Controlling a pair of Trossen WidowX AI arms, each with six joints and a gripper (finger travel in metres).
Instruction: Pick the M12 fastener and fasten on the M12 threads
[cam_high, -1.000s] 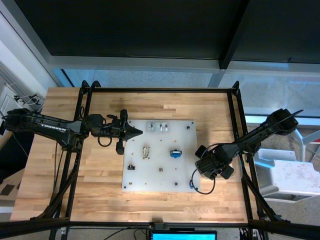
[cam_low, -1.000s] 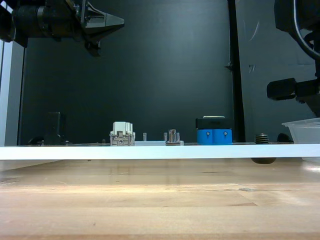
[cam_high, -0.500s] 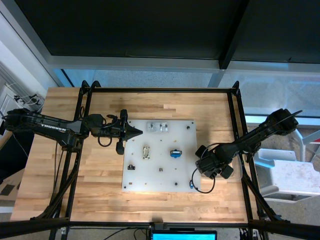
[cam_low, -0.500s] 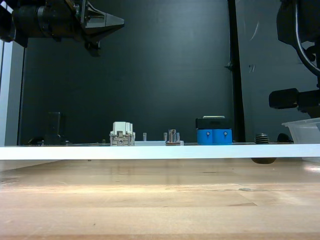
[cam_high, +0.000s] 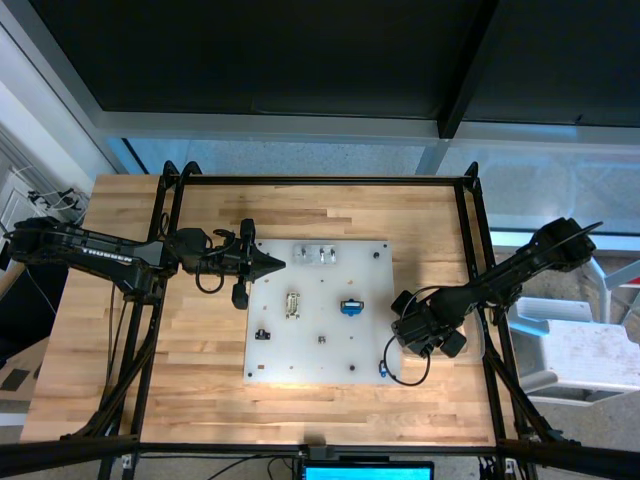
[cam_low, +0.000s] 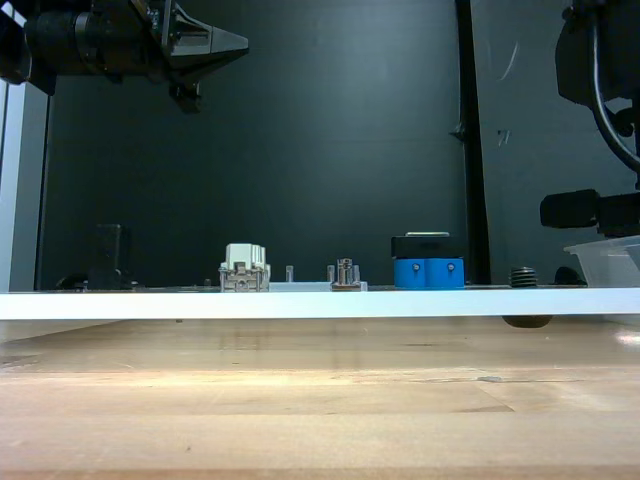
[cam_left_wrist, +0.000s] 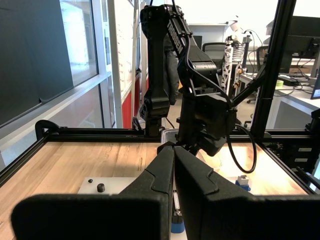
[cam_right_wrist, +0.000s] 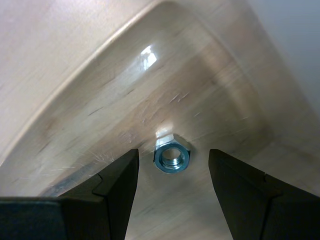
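Note:
The M12 fastener (cam_right_wrist: 171, 155), a small silver hex nut, lies flat on the floor of the clear tray (cam_right_wrist: 150, 95). My right gripper (cam_right_wrist: 172, 165) hangs just above it, open, one finger on each side and neither touching the nut. In the high view the right gripper (cam_high: 425, 335) is off the white board's (cam_high: 310, 355) right edge. The black ribbed stud (cam_low: 523, 276) stands bare on the board. My left gripper (cam_high: 272, 264) hovers high over the board's far left edge, shut with nothing in it; its fingertips (cam_left_wrist: 170, 152) meet.
The board carries a blue block (cam_low: 428, 268), a grey connector (cam_low: 245, 270) and a small silver post (cam_low: 345, 272). The clear tray (cam_low: 605, 262) stands to the right of the board. A black frame rail (cam_high: 475, 260) runs along the table's right side.
In the low view the right gripper has sunk lower and shifted a little to the right, toward the tray. The left arm has not moved.

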